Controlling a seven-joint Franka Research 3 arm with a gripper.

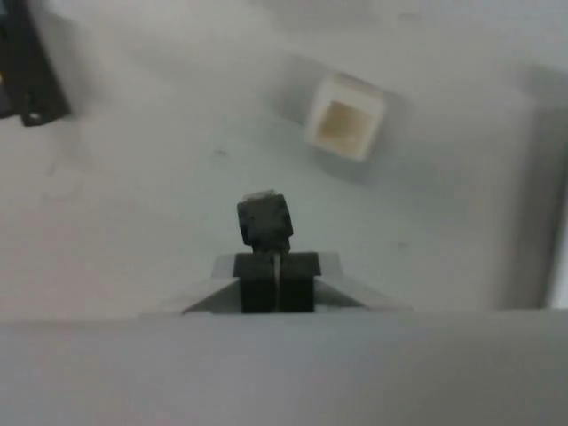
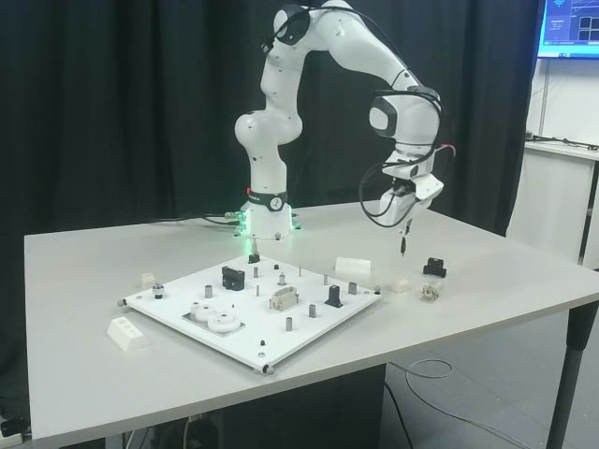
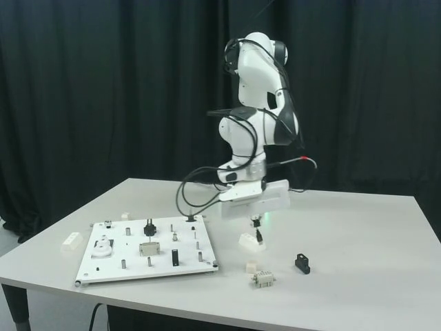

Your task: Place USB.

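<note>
My gripper (image 1: 277,269) is shut on a small black USB plug (image 1: 264,220), which sticks out below the fingertips. In the first room view the gripper (image 2: 402,236) hangs above the table, to the right of the white assembly board (image 2: 309,329), with the USB plug (image 2: 402,248) at its tip. In the second room view the gripper (image 3: 258,222) and USB plug (image 3: 259,235) hover just above a white block (image 3: 249,242), beside the board (image 3: 138,270).
On the table below lie a small white hollow cube (image 1: 346,115) (image 2: 401,284), a black part (image 2: 433,268) (image 1: 27,71), a grey connector (image 2: 430,293) and a white block (image 2: 355,267). Another white block (image 2: 126,333) lies left of the board.
</note>
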